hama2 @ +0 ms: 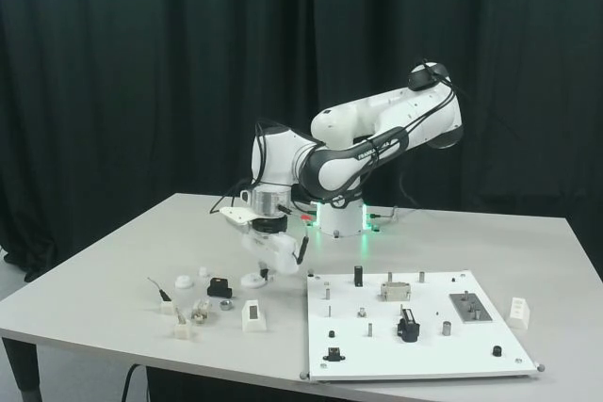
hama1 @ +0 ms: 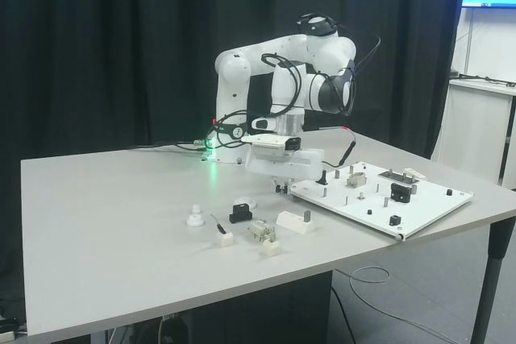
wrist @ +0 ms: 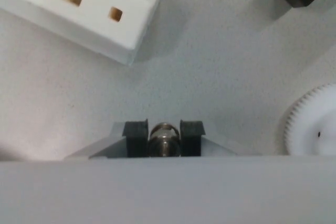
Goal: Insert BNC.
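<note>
You had the BNC connector (wrist: 165, 139), a small ribbed metallic cylinder, pinched between the black fingertips of the gripper (wrist: 164, 138), jaws narrow around it. It hung above the grey table (wrist: 220, 61), near a white slotted block (wrist: 79, 9) and a white gear (wrist: 315, 124).

There are small black letters on the white arm (hama2: 377, 146), but they are too tiny to read, and no other words show.
</note>
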Motion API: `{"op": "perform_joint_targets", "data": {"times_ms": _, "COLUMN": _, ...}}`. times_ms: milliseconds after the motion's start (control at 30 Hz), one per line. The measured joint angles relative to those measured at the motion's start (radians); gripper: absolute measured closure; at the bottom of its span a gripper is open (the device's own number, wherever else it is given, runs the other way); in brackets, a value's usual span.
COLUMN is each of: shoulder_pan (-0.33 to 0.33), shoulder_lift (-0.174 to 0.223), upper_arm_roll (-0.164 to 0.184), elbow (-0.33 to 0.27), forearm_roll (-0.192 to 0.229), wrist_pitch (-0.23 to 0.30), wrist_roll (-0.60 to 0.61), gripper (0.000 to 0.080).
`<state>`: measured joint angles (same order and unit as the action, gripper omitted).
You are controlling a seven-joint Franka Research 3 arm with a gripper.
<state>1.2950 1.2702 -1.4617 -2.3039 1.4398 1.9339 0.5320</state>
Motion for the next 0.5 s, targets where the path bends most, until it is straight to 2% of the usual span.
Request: {"op": "perform_joint_targets", "data": {"times_ms": 500, "shoulder_pan": 0.02, "shoulder_lift": -0.013, "upper_arm_roll": -0.01, "elbow": 0.005, "forearm_roll": 0.0, "wrist_pitch": -0.008, "wrist_roll": -0.01, "gripper": 0.0679}}
